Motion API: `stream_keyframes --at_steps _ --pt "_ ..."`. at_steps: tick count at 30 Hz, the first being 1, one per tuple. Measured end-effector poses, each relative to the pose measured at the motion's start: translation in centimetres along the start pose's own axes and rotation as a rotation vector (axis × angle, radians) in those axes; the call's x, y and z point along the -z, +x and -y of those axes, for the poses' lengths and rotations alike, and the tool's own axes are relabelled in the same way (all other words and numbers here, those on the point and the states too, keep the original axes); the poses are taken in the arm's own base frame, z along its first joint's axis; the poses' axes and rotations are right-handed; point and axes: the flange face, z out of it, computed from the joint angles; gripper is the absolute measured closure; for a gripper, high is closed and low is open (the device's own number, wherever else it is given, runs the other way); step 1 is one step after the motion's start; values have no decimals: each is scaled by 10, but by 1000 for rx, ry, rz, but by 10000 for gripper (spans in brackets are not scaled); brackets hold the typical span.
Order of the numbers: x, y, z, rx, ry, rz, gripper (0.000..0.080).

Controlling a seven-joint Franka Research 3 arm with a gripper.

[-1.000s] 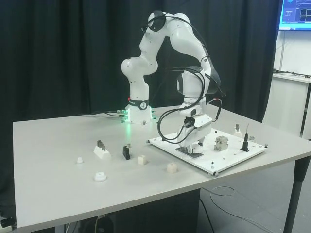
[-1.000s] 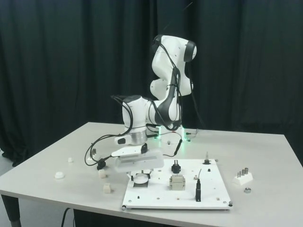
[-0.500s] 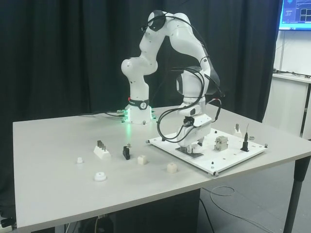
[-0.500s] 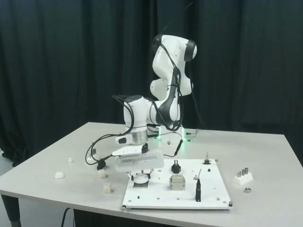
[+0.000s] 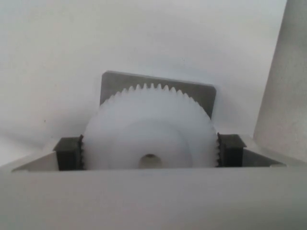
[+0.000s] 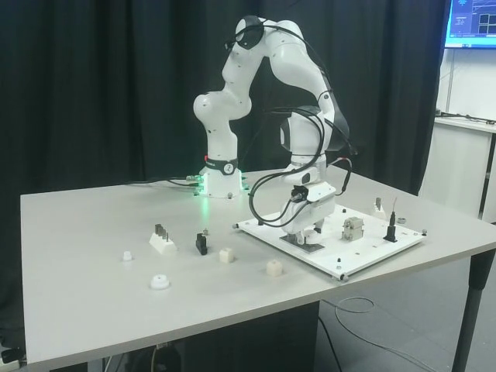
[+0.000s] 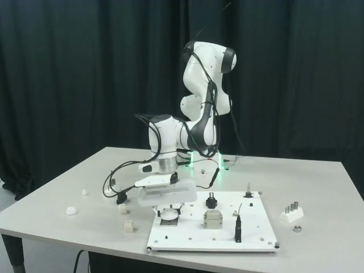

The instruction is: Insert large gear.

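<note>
Black curtains backed the grey table [image 7: 51,200]. On it, the gripper [image 5: 149,152] clasped the large gear [image 5: 148,127] between both fingers [image 5: 67,152], over a grey plate [image 5: 112,82] at the white board's [image 7: 257,233] left side.

White arm [image 6: 291,101] bent low over white board [image 6: 333,236], small parts scattered on grey table [image 6: 93,256]

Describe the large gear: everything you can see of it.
The large gear is a white toothed disc, plastic by the look, with fine teeth round its rim, a raised inner ring and a small centre hole. It lies flat over a grey plate on the white board. The tool has a black finger at each side of its rim.
</note>
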Motion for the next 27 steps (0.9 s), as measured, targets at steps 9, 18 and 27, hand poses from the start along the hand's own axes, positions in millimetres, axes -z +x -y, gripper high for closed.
stream_keyframes --at_steps 9,18,27 --pt "0 0 1 1 0 -6 209" --pt "0 0 1 3 0 -16 209" --pt "0 0 1 5 -1 -17 209"
